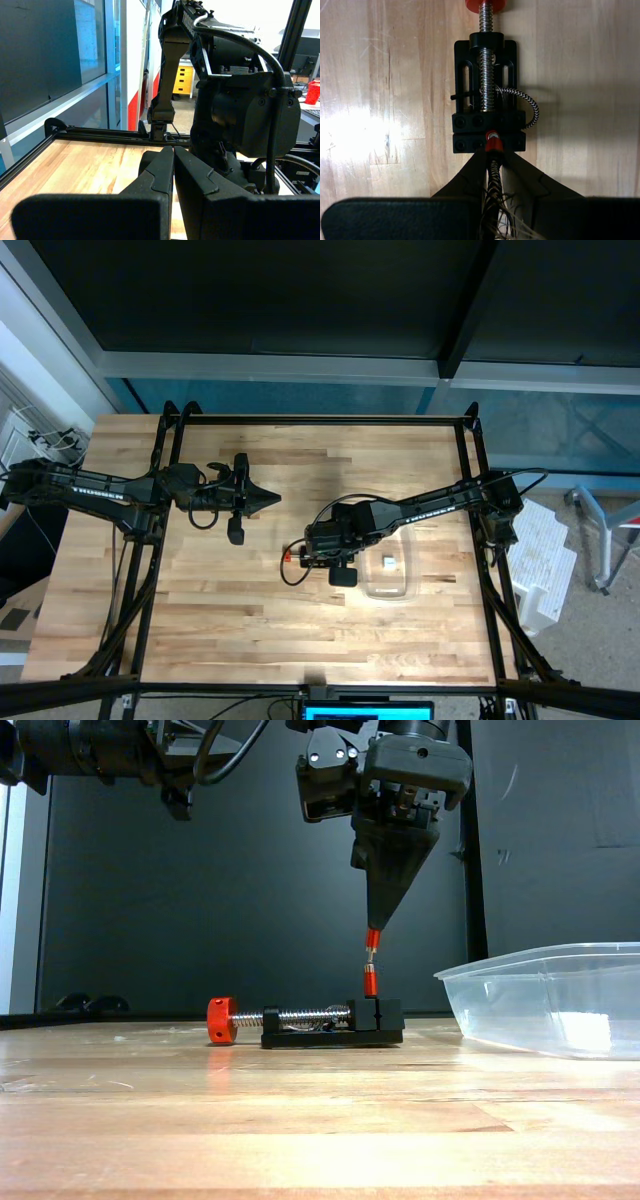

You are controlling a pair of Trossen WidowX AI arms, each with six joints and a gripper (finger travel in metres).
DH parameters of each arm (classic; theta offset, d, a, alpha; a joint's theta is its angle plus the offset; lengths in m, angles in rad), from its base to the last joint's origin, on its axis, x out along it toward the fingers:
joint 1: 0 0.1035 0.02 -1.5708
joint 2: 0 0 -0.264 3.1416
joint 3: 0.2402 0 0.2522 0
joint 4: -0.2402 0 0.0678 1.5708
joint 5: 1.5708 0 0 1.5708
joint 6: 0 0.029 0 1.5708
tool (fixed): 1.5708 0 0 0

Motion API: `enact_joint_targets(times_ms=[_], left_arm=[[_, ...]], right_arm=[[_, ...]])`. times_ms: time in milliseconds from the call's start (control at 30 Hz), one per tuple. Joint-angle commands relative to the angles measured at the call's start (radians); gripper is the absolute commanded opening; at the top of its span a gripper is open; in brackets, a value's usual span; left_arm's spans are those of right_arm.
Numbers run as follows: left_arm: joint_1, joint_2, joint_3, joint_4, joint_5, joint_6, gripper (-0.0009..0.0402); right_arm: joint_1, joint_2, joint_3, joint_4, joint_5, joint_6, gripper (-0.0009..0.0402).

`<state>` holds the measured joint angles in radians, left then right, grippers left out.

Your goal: Pick the rca connector and install on the hub

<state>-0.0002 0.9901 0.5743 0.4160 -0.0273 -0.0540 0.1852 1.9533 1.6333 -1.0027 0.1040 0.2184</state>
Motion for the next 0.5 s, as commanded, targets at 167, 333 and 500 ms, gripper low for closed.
enact_joint_targets(times_ms=[167,333,500], left_arm=[[0.000,0.000,0.000,0.000,0.000,0.000,0.0000],[0.000,0.000,0.000,0.000,0.000,0.000,0.0000],[0.000,0.000,0.000,0.000,0.000,0.000,0.0000]], right_arm=[[0.000,0.001,-0.039,0.047,-0.001,0.002,0.0000],[0.000,0.001,-0.050,0.073,0.000,0.001,0.0000],[-0.002,0.015,-0.060,0.083,0.000,0.001,0.0000]])
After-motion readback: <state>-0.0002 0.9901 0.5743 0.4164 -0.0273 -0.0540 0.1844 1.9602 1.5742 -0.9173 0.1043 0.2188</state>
